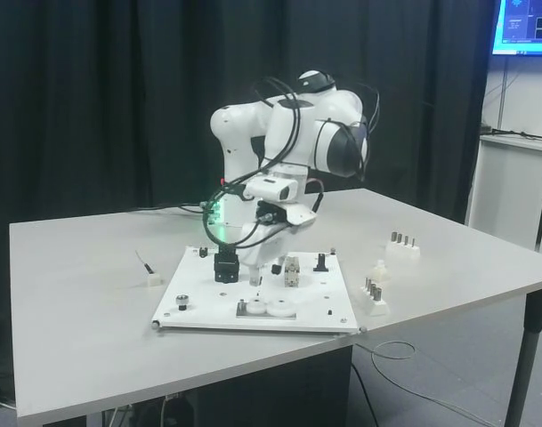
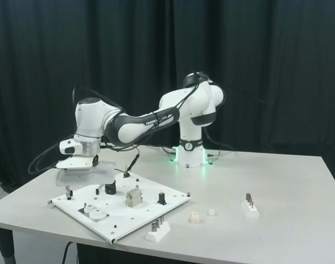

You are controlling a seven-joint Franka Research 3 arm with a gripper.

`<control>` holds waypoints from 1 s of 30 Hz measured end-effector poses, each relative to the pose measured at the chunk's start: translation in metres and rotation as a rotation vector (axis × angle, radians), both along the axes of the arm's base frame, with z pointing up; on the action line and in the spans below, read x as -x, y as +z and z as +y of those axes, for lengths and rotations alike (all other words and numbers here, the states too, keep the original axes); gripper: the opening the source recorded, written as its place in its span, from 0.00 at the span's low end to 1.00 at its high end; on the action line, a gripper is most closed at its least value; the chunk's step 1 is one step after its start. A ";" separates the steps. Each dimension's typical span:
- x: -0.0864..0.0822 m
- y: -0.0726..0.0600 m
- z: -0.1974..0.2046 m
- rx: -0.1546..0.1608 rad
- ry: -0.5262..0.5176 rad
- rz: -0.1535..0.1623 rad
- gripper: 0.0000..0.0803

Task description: Pick small gear.

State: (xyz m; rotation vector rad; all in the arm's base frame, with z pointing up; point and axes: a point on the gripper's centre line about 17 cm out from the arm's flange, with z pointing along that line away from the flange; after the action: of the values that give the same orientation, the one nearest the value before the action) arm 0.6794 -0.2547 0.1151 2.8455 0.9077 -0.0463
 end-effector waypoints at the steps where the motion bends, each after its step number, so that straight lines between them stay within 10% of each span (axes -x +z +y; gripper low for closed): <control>1: 0.000 0.003 0.002 0.000 -0.011 -0.001 1.00; 30: 0.031 0.081 0.139 -0.121 -0.316 0.105 1.00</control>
State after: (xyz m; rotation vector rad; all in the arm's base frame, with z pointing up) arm 0.6483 -0.1153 0.1962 3.0976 0.4837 -0.1846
